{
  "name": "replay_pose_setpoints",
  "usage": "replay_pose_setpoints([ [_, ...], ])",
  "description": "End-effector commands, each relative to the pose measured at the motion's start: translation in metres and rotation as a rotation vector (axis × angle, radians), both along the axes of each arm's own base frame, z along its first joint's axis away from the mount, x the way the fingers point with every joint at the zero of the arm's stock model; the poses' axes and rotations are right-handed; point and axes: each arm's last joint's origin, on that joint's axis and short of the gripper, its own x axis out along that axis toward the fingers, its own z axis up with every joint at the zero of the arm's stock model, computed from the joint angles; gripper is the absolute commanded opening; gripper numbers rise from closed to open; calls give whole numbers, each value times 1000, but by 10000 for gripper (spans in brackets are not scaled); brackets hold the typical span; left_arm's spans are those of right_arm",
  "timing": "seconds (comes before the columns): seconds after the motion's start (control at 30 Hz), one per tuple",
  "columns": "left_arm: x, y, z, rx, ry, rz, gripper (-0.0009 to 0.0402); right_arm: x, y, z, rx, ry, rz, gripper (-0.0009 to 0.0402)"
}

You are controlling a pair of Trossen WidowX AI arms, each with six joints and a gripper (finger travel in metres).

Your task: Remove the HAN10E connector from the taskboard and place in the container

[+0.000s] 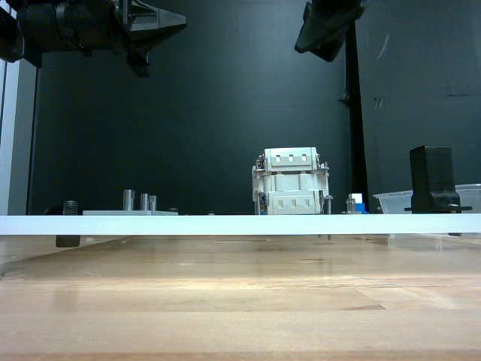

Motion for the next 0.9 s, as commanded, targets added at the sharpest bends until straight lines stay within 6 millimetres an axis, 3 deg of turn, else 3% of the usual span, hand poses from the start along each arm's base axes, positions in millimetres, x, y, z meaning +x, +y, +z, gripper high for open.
replay_pose_setpoints([
  [0.03,0,0,0,0,0,0,0,8,7,3,-15,81,16,0],
  [0.37,0,0,0,0,0,0,0,41,27,6,-56,272,37,0],
  [0.63,0,0,0,0,0,0,0,66,38,-9,-73,378,42,5],
  [0.77,0,0,0,0,0,0,0,78,46,-21,-75,419,38,39],
  [0.9,0,0,0,0,0,0,0,87,54,-35,-78,446,39,100],
])
